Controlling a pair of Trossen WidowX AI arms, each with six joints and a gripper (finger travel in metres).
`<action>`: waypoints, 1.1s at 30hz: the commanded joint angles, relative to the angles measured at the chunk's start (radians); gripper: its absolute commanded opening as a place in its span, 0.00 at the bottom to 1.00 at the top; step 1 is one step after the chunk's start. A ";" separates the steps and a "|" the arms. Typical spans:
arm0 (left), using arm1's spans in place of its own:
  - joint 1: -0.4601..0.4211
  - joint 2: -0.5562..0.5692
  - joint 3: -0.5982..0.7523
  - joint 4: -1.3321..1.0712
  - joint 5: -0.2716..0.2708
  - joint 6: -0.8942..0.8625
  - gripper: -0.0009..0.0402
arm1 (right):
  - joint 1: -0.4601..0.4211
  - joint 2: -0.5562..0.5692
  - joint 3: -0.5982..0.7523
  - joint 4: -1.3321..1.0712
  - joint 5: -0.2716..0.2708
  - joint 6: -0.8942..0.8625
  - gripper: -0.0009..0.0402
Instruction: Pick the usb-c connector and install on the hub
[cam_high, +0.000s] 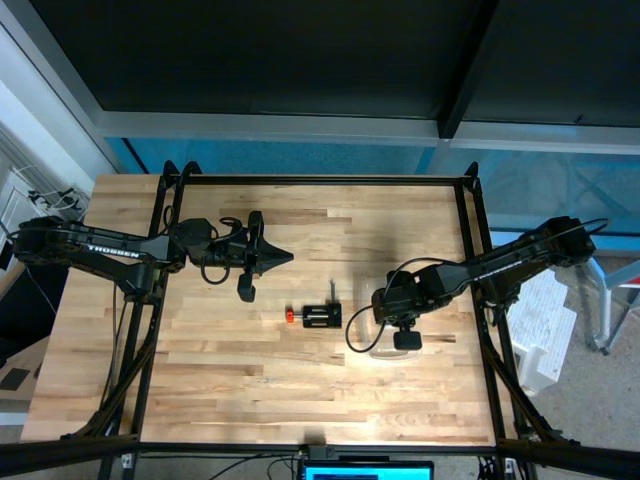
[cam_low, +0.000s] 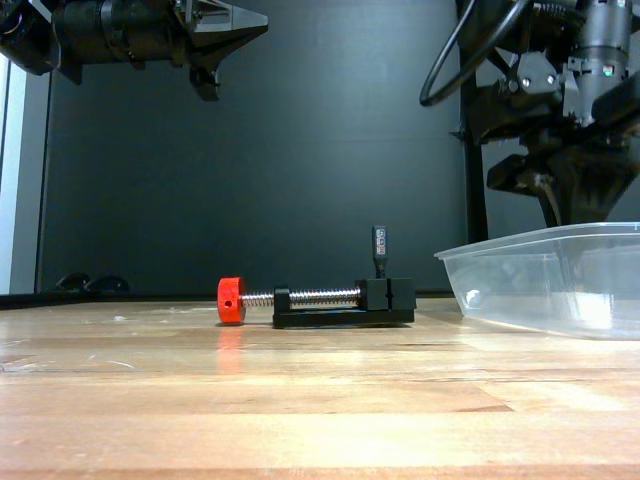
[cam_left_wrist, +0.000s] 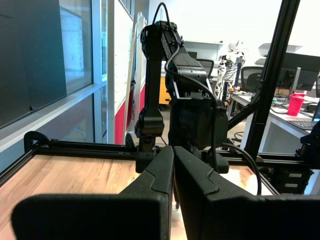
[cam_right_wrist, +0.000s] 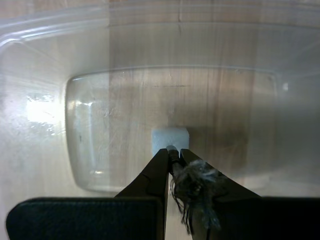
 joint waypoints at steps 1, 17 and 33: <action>0.000 0.000 0.000 0.000 0.000 0.000 0.02 | 0.000 -0.018 0.045 -0.051 0.001 -0.003 0.02; 0.000 0.000 0.000 0.000 0.000 0.000 0.02 | 0.001 -0.087 0.209 -0.191 0.026 -0.003 0.02; 0.000 0.000 0.000 0.000 0.000 0.000 0.02 | -0.021 -0.048 0.232 -0.100 0.027 -0.010 0.02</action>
